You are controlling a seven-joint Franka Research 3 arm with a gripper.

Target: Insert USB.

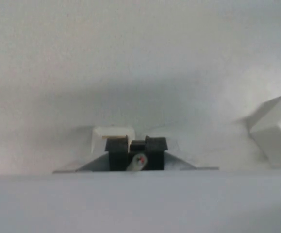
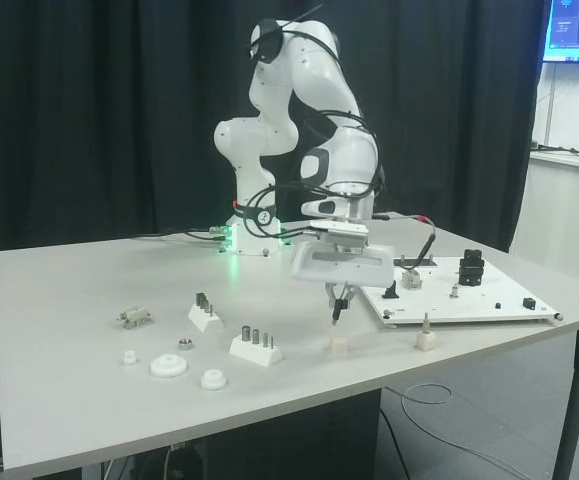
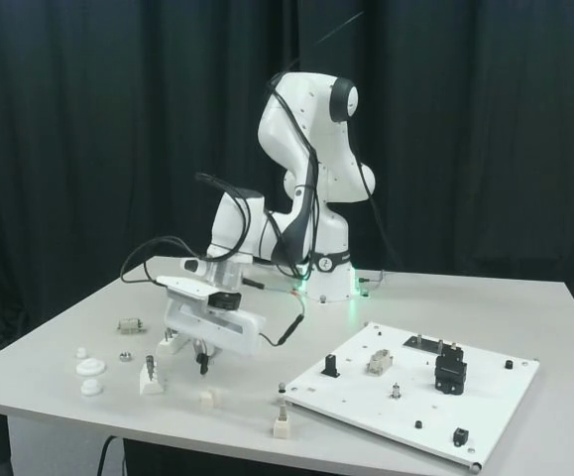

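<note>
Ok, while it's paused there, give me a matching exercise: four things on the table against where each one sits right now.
Things:
1. end effector
2. small white block
3. black fixture
4. white gear

Places:
a. standing on the white board
b. hanging low over the grey table, off the board
c. on the table just below the end effector
d. on the table near its front edge, beside a smaller white disc

Pairs: 1-b, 2-c, 3-a, 4-d
</note>
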